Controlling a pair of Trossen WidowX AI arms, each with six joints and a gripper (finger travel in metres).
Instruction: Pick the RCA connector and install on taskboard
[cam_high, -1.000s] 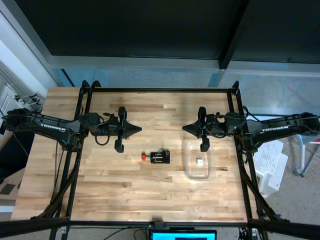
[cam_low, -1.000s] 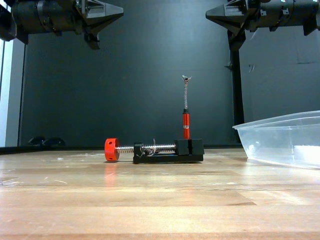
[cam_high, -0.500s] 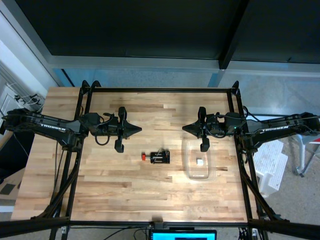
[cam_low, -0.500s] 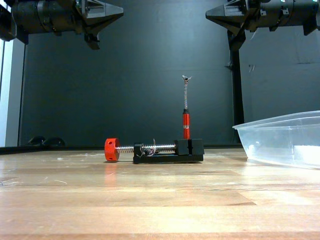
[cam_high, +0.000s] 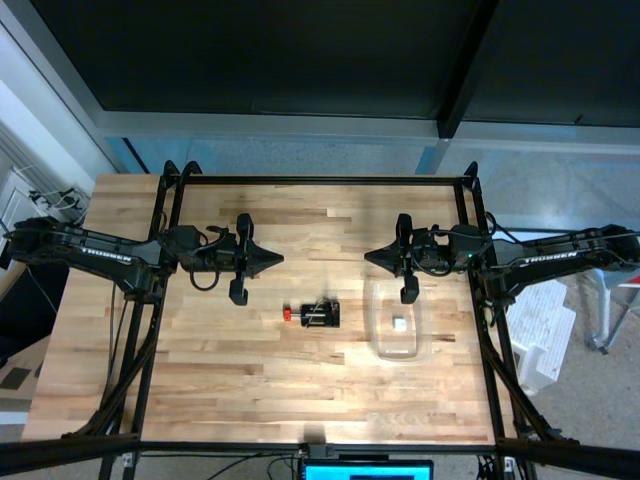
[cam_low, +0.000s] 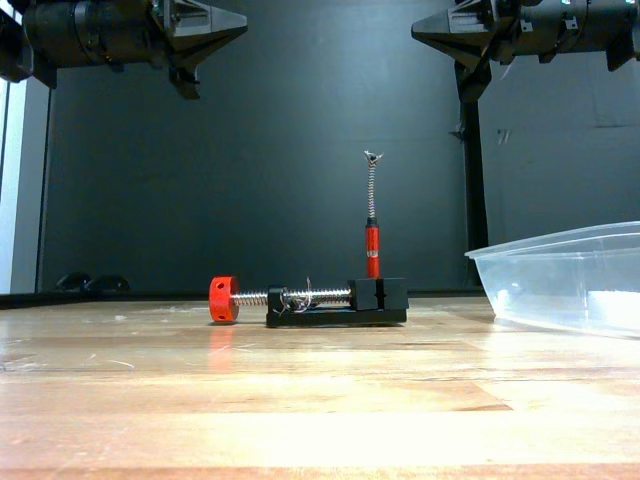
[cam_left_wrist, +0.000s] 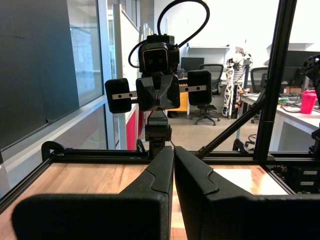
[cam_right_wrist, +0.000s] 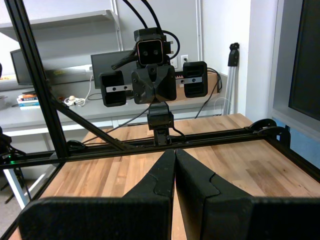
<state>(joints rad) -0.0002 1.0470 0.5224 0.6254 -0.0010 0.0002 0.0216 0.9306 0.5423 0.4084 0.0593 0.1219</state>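
Observation:
The taskboard (cam_high: 318, 314) is a small black block with a red knob (cam_low: 223, 298) at its left end, lying on the wooden table between the two arms. A thin red-and-spring post (cam_low: 372, 215) stands up from it. I cannot make out the RCA connector in any view. My left gripper (cam_high: 278, 260) hovers high, behind and left of the taskboard, fingers shut with nothing between them (cam_left_wrist: 173, 148). My right gripper (cam_high: 368, 258) hangs behind and right of it, also shut and empty (cam_right_wrist: 175, 150).
A clear plastic tray (cam_high: 380, 340) lies right of the taskboard, below the right gripper, with a small white cube (cam_high: 399, 323) inside. A black frame (cam_high: 320, 181) borders the table's back and sides.

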